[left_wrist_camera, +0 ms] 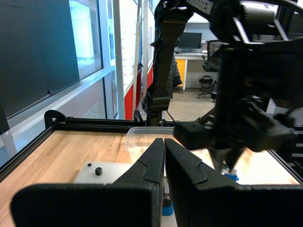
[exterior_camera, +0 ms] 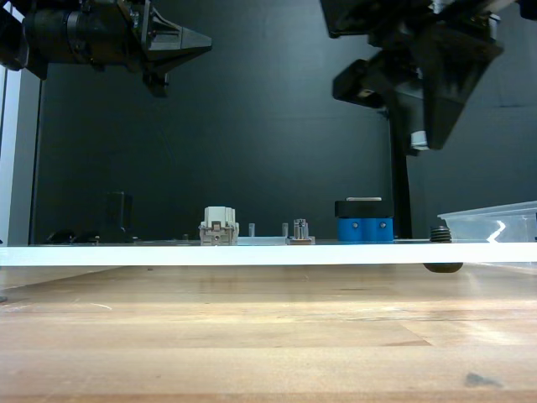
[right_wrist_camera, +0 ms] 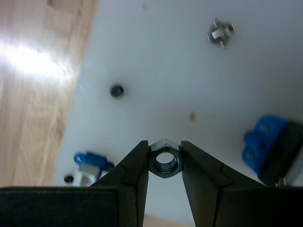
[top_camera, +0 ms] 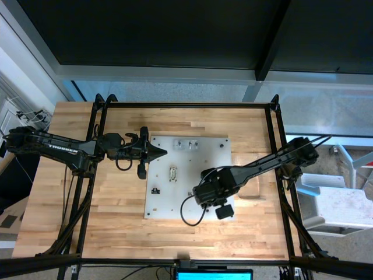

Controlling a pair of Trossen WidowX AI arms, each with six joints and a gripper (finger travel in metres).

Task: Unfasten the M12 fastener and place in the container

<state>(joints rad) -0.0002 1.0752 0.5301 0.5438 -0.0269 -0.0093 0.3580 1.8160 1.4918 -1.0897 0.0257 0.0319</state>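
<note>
1. The right hand (right_wrist_camera: 164, 150) pinches the silver M12 fastener (right_wrist_camera: 164, 162) across its flats, held above the white board (right_wrist_camera: 156, 71).
2. Only the tips grip it, so a jolt could probably drop it short of the container (exterior_camera: 495, 222).
3. The stud (exterior_camera: 440, 234) stands bare.
4. The left hand (left_wrist_camera: 164, 156), closed on nothing, hangs over the board's left edge.

One legible marking is showing: white capitals reading TROSSEN are running along the black link of the left arm (top_camera: 58, 148), behind the left gripper (top_camera: 163, 153) hovering at the far left edge of the white board (top_camera: 169, 201). The right gripper (right_wrist_camera: 164, 152), above the board's near right, is displaying no readable lettering.
</note>
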